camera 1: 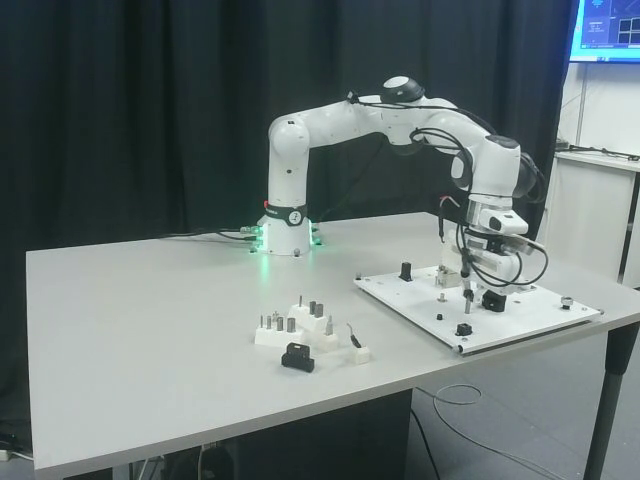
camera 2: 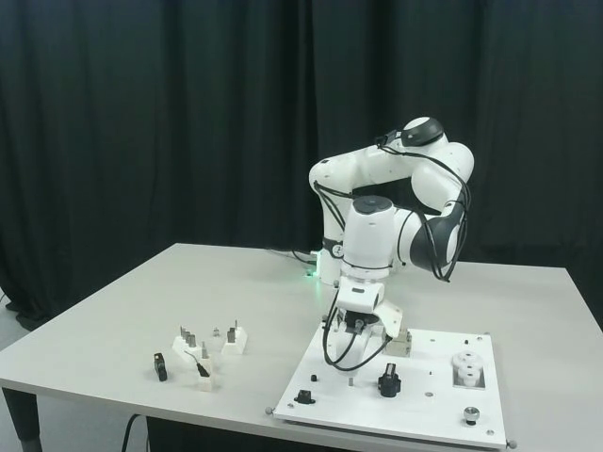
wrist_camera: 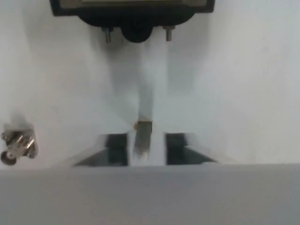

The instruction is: Insert square peg 2.

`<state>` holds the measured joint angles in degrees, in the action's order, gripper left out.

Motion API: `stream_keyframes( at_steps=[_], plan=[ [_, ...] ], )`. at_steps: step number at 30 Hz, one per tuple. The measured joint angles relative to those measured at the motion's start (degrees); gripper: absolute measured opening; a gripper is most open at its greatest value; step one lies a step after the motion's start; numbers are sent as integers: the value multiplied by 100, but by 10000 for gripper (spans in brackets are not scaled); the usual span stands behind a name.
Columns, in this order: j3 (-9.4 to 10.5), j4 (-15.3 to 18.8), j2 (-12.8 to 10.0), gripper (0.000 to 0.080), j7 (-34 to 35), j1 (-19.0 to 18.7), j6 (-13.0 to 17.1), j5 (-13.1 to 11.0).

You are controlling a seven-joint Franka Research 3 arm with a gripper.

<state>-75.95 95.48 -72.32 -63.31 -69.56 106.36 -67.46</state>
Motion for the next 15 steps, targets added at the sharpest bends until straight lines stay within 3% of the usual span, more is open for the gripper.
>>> stream_keyframes(
  at_steps=[2, 3, 12, 13, 15],
  plan=[
    [-3, -1, 0, 67, 0, 0, 2, 11],
    [-7, -1, 0, 309, 2, 0, 2, 23],
    [-122, -16, 14, 309, 79, -14, -69, 152],
    [-152, -18, 15, 756, 93, -20, -104, 168],
    [-224, -25, 19, 756, 111, -36, -185, 203]
  ],
)
